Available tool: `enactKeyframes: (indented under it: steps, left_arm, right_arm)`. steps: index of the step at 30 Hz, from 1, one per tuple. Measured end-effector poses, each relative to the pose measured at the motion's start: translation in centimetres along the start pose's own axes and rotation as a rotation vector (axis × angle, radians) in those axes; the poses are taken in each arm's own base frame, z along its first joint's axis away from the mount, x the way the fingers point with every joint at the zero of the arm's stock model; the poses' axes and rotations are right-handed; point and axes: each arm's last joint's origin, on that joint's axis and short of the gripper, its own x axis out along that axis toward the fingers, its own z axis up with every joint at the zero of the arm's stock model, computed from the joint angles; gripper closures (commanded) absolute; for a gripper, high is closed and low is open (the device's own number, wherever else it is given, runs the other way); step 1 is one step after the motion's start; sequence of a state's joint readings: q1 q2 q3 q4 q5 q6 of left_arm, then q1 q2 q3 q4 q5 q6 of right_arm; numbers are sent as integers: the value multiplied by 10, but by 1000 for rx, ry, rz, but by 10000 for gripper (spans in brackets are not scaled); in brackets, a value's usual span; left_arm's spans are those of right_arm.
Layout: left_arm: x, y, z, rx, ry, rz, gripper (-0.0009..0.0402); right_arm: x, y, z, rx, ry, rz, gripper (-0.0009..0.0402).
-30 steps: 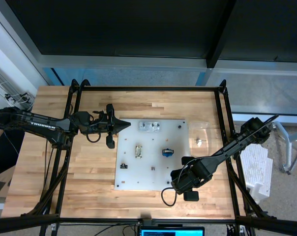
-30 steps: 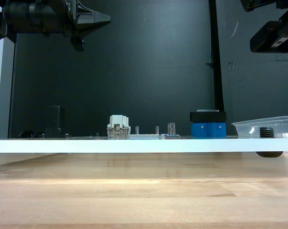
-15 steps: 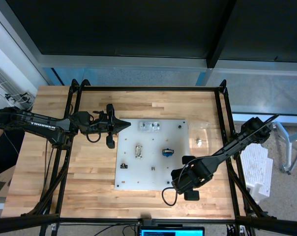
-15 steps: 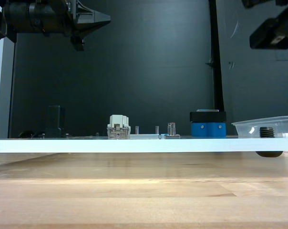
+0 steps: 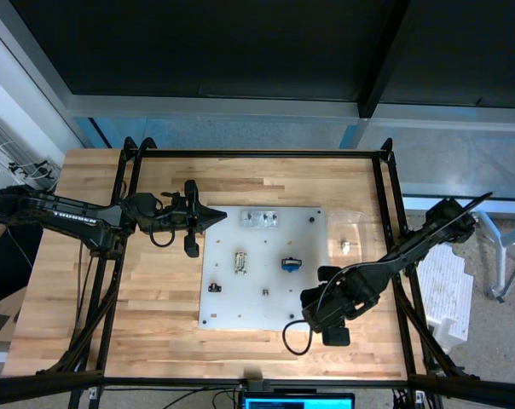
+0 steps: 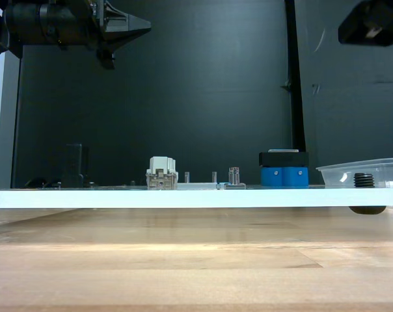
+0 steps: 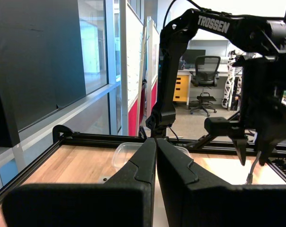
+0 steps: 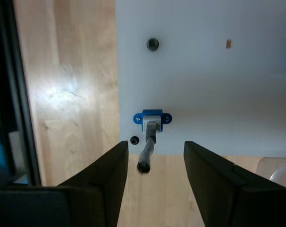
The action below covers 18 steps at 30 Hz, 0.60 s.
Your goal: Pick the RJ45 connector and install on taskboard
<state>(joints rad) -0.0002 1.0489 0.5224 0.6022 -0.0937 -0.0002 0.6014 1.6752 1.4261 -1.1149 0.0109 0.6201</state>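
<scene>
The left claw (image 5: 216, 218) hung pressed together above the white board's (image 5: 240, 298) left edge. The right claw (image 8: 155, 147) was spread and empty over its near right corner.

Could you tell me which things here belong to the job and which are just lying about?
Job: RJ45 connector in a blue fitting; taskboard; right gripper, open, above the connector.
Lying about: clear tray right of the taskboard; left gripper, shut, raised near its far-left corner.
</scene>
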Motion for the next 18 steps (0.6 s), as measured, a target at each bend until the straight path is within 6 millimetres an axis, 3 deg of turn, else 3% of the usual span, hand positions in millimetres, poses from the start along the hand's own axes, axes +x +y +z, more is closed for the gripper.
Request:
enactKeyframes:
  steps: [7,18]
  left_arm:
    - [0,0,0,0,0,0,393]
    - [0,0,0,0,0,0,393]
  right_arm:
    - [-12,0,-2,2,-27,25,215]
    - [-13,1,-2,6,-40,34,222]
